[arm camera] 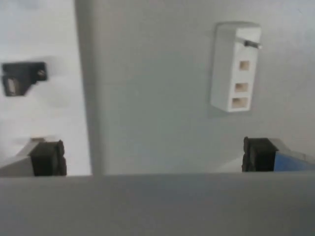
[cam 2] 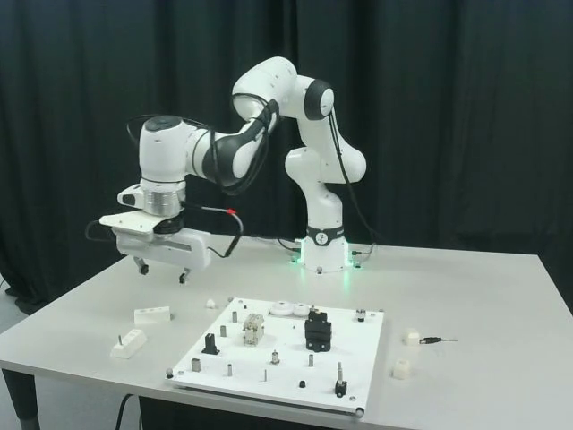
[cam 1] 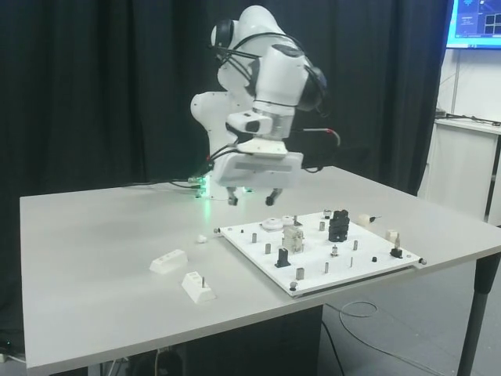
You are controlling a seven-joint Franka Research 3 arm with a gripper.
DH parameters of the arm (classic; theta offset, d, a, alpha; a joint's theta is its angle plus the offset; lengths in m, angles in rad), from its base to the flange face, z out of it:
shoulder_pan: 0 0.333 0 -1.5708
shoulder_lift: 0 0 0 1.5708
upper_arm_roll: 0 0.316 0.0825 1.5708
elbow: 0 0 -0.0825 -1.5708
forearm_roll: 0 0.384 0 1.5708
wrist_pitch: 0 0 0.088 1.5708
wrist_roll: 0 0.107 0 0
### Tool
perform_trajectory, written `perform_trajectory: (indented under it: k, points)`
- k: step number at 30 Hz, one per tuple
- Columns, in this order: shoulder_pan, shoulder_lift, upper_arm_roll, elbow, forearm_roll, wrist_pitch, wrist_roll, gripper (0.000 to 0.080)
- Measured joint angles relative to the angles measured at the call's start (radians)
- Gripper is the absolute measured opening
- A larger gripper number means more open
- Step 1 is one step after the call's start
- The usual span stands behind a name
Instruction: Pick square peg 1.
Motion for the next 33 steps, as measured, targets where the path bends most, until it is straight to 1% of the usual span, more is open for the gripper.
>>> perform_trajectory:
  k: [6,11,14,17,21,25,29,33]
  points:
    - [-0.037,0.003,-0.005,-0.005,0.013,0.006,-0.044,0.08]
    - [-0.054,0.006,-0.021,-0.013,0.033,0.031,-0.075,0.08]
    - [-0.059,0.006,-0.034,-0.024,0.052,0.056,-0.097,0.08]
    - [-0.062,0.006,-0.047,-0.038,0.076,0.087,-0.133,0.08]
    - [-0.07,0.009,-0.06,-0.058,0.112,0.134,-0.222,0.08]
    - [-0.077,0.021,-0.078,-0.073,0.155,0.177,-0.298,0.08]
    - [-0.086,0.038,-0.091,-0.081,0.203,0.214,-0.336,0.08]
    - [-0.097,0.057,-0.095,-0.081,0.253,0.242,-0.35,0.08]
